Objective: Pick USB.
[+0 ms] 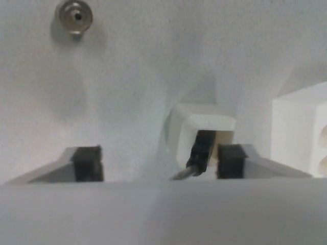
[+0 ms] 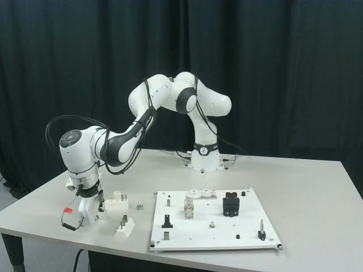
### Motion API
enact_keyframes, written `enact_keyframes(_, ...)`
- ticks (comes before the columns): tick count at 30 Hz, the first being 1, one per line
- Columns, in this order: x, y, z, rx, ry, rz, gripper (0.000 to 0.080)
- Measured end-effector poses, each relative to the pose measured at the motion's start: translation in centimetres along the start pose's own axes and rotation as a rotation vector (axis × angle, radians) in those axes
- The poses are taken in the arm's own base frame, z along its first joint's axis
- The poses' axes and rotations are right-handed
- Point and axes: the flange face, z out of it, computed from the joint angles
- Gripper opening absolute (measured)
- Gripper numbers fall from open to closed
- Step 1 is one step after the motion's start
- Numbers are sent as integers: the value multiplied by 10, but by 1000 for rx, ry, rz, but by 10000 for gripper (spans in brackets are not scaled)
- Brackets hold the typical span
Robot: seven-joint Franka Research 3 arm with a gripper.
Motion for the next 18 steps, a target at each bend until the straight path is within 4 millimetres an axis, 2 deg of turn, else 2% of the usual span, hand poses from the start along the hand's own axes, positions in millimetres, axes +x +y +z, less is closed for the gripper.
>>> enact_keyframes(5,1,0,-1,-6,4,-13,517)
enact_keyframes(6,2,0,-2,-5,5,-14,352)
enact_keyframes(10,4,-1,-5,0,12,-22,352)
enact_keyframes(11,5,-1,-5,1,14,-24,194)
enact_keyframes(18,7,-2,-14,10,24,-33,194)
